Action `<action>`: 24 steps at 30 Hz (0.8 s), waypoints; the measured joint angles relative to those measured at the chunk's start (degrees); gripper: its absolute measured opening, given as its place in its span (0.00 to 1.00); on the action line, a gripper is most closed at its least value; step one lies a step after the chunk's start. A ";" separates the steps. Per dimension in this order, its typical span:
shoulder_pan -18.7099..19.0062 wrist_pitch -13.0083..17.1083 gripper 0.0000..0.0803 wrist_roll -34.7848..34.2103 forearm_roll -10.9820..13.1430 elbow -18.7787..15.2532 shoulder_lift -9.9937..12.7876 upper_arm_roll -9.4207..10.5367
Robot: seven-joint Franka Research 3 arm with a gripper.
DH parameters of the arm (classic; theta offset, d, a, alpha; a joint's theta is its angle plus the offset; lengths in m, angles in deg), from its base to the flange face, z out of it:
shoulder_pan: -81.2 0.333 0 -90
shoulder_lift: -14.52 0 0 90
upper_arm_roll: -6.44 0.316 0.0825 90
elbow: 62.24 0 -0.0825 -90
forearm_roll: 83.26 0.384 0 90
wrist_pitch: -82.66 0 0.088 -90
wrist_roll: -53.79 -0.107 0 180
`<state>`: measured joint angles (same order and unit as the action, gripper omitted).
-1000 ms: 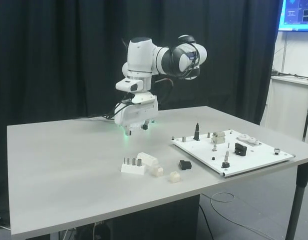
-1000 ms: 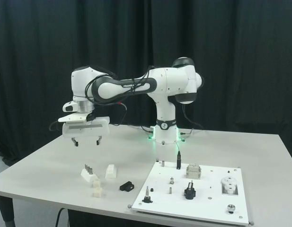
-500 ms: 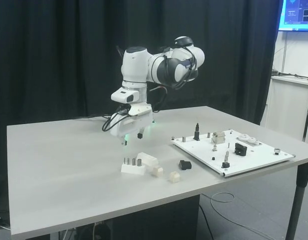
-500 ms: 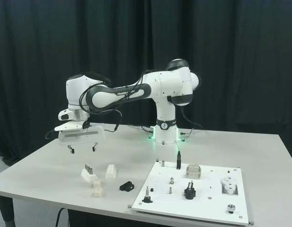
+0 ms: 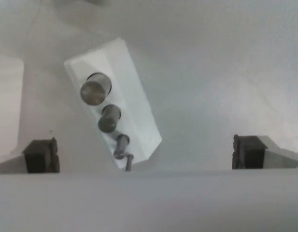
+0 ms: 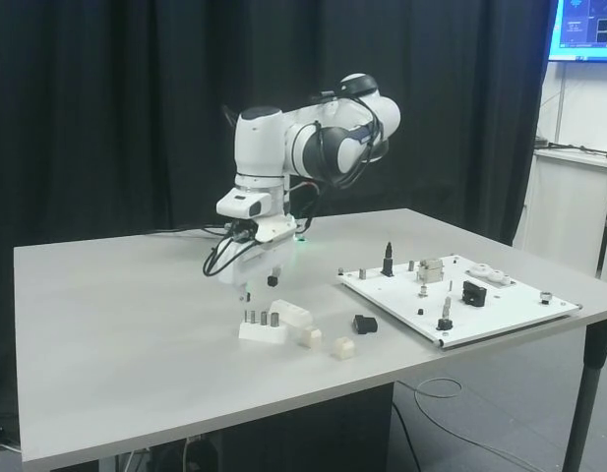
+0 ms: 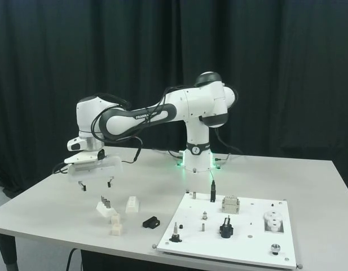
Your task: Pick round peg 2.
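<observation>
A white peg holder (image 5: 132, 108) lies on the grey table with several grey round pegs standing in a row, from thick to thin. The second thickest peg (image 5: 109, 118) stands next to the largest peg (image 5: 95, 89). My gripper (image 5: 145, 153) hangs above the holder, open and empty, with black fingertips (image 5: 40, 155) wide apart. In the first room view the gripper (image 6: 259, 287) is just above and behind the holder (image 6: 262, 331). From the second room view the gripper (image 7: 95, 185) is above and slightly left of the holder (image 7: 105, 208).
A white block (image 6: 291, 315) lies right beside the holder, with two small white blocks (image 6: 310, 336) and a black part (image 6: 365, 324) nearby. A white board (image 6: 500, 305) carrying several small parts lies to the right near the table edge.
The arm has swung toward the table's front and lowered, bringing the open gripper from behind the holder to just above it.
</observation>
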<state>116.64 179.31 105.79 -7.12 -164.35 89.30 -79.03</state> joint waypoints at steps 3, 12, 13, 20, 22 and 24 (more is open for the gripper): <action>-0.29 0.77 1.00 1.97 0.33 0.00 0.00 0.54; -0.93 2.67 1.00 6.77 0.48 -0.11 0.00 1.92; -0.96 2.91 1.00 7.24 0.48 -0.14 0.00 2.09; -0.97 4.12 1.00 9.53 0.48 -0.79 0.03 3.23; -0.95 4.52 1.00 9.82 0.48 -1.03 0.03 3.60; -0.91 5.01 1.00 10.13 0.48 -1.33 0.04 3.98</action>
<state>115.73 184.31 115.92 -6.64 -165.67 89.33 -75.05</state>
